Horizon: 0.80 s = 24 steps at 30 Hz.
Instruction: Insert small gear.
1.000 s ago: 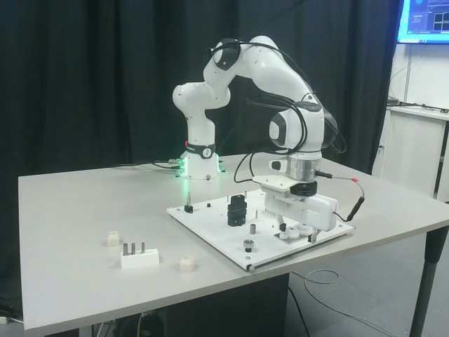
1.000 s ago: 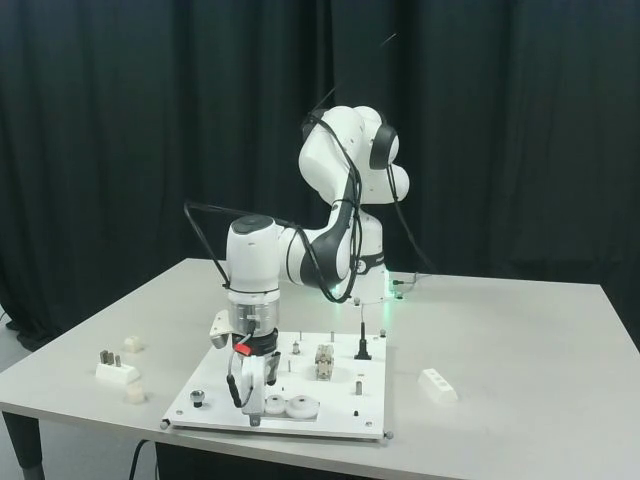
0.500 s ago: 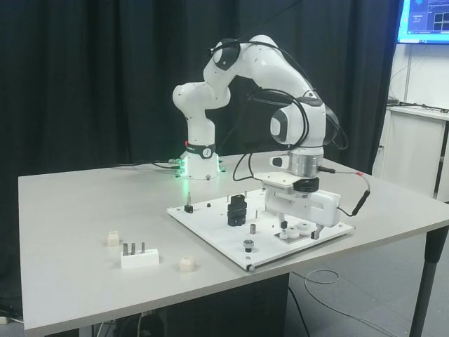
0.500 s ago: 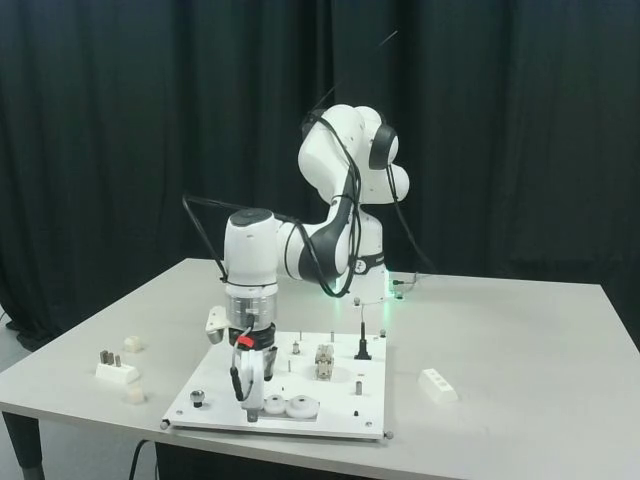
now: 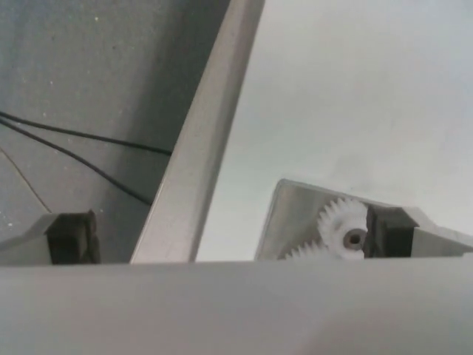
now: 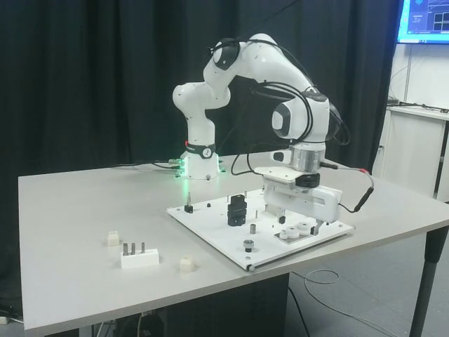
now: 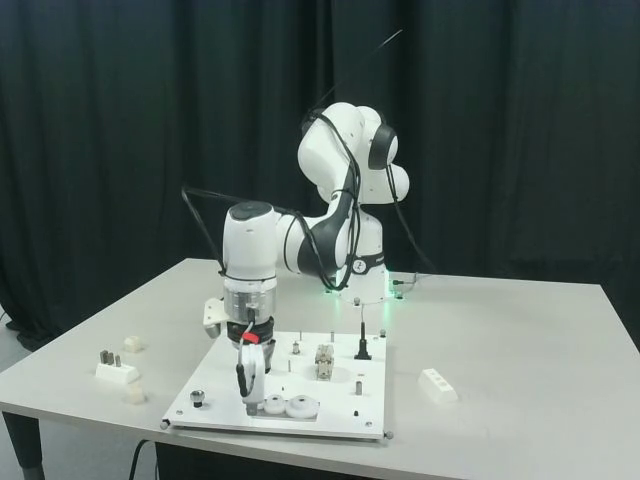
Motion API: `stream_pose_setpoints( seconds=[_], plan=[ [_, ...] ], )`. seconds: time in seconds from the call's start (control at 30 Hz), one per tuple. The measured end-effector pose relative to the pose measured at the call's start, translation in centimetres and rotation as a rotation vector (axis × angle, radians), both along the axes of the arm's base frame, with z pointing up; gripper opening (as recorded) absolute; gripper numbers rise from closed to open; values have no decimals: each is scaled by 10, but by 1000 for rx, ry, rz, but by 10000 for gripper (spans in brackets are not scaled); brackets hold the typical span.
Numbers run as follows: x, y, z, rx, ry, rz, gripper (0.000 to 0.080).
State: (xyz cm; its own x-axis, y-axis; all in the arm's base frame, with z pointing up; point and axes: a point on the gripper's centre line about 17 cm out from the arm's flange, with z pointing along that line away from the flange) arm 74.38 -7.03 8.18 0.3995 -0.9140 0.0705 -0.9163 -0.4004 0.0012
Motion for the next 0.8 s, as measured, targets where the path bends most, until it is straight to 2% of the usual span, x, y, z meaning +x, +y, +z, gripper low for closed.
stream_pose_setpoints(
  seconds=[0.8],
  plan=[
    [-18, -43, 2, -59, 65, -1, 800]
  ],
)
